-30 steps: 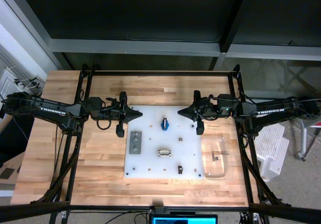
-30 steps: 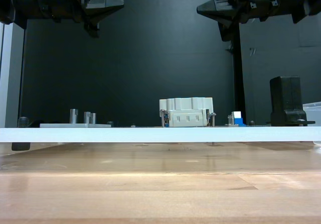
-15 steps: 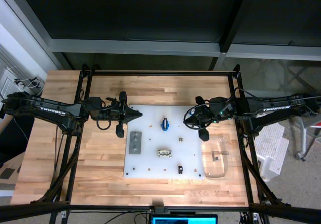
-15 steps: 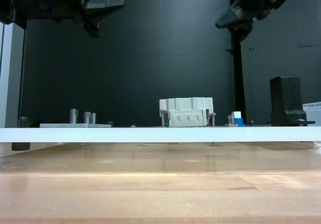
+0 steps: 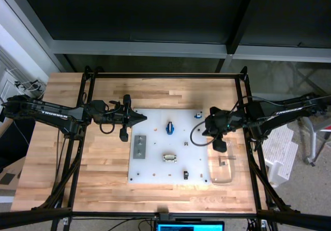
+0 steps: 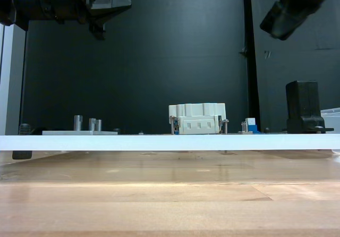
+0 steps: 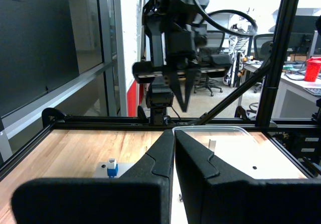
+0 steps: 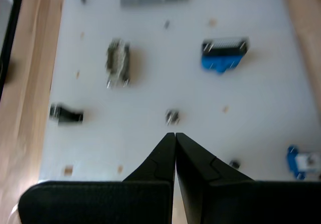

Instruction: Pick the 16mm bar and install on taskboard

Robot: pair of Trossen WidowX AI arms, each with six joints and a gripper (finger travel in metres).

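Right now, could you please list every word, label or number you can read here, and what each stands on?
"TROSSEN": white letters along the left arm, behind the shut left gripper at the left edge of the taskboard.
On the right arm: lettering too blurred to read; its shut right gripper points down over the taskboard's right side.
On the taskboard and the clear tray: nothing readable.

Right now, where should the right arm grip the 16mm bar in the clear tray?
Best guess: grip the 16mm bar mid-length, from straight above. It sits low inside the clear tray, whose walls block side approaches. Right gripper, jaws shut, hangs over the taskboard near its right edge; left gripper, shut, near its left edge.
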